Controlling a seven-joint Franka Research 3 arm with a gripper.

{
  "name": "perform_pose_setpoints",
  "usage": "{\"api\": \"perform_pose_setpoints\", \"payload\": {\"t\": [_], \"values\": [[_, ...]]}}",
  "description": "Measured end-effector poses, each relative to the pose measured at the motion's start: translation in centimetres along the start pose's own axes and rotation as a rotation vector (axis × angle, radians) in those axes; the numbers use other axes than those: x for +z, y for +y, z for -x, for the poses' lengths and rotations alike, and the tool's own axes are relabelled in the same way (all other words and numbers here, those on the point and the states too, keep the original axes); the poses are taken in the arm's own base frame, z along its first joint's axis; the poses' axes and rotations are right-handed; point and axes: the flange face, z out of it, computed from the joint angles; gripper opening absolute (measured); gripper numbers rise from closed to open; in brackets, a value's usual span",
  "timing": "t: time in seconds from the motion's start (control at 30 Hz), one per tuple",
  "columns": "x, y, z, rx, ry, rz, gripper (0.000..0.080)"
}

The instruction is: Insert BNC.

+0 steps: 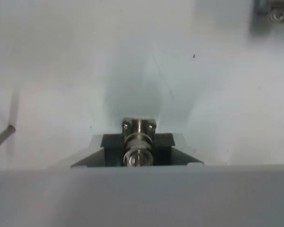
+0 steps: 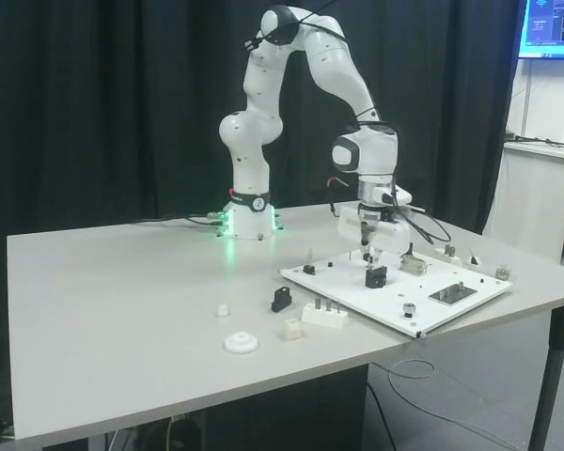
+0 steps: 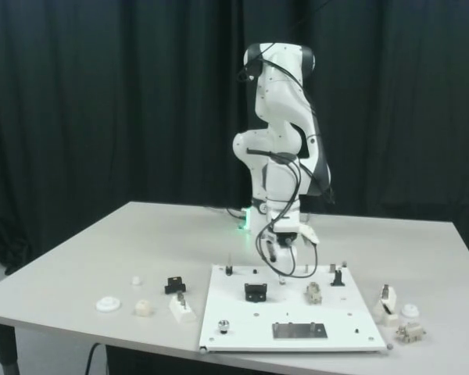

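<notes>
Now, the big grey surface (image 2: 103, 291) is carrying everything, with black curtains hanging behind and the white seven-joint arm (image 2: 263, 122) bolted at the far edge. On it a flat white task board (image 3: 242, 332) is lying, well studded with small fixtures. The pincer (image 2: 367, 246) is hovering low over that board, and the small metal BNC connector (image 1: 138, 142) is sitting right under the wrist camera in a black-lined mount. I cannot tell whether the pincer is gripping it or how far the fingers are parted; the fingertips are hidden. Judging by looks, this plug is handling as light, rigid and slick metal, so a hold across the knurled collar is looking best, squarely, as a bayonet fitting probably wants straight alignment and a twist. Loose white and black parts (image 2: 282, 315) are lying nearby.
</notes>
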Motion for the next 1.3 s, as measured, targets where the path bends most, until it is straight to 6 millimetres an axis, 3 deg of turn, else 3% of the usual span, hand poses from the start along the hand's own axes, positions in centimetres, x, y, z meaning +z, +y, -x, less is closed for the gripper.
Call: {"api": "perform_pose_setpoints", "payload": {"t": [1.3], "values": [[0.04,0.12,0.18,0.042,0.021,-0.019,0.0121]]}}
